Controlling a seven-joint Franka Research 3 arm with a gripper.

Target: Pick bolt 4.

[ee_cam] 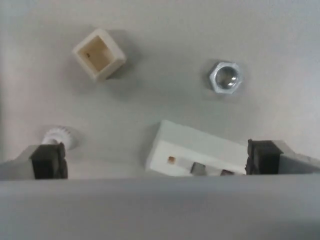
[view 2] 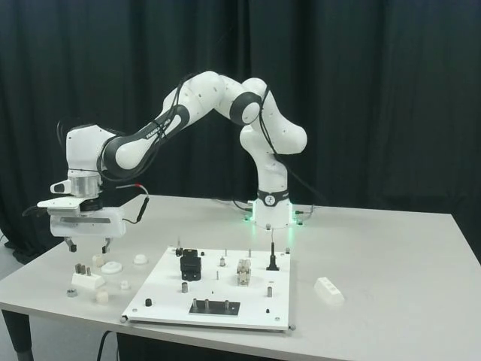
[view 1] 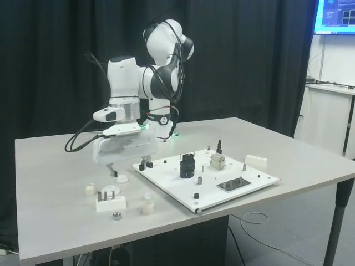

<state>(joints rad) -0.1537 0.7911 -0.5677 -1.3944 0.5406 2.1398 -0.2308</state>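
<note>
A white holder block (ee_cam: 200, 145) (view 1: 110, 203) (view 2: 87, 280) lies near the table's front left corner, with short grey bolts (ee_cam: 198, 168) (view 1: 105, 194) (view 2: 77, 268) standing in it. I cannot tell which of them is bolt 4. My gripper (ee_cam: 156, 159) (view 1: 129, 168) (view 2: 89, 247) hangs open above the table, higher than the block and a little behind it. Nothing is between its black pads (ee_cam: 48, 161). In the wrist view the block sits between the fingers, closer to one pad.
A grey hex nut (ee_cam: 226, 76) (view 1: 117, 215), a hollow white cube (ee_cam: 99, 54) (view 1: 147, 208) and a small white gear (ee_cam: 60, 136) lie around the block. A white disc (view 1: 121, 178) sits below the gripper. The white assembly board (view 1: 222, 183) (view 2: 225, 297) with upright parts lies to the right.
</note>
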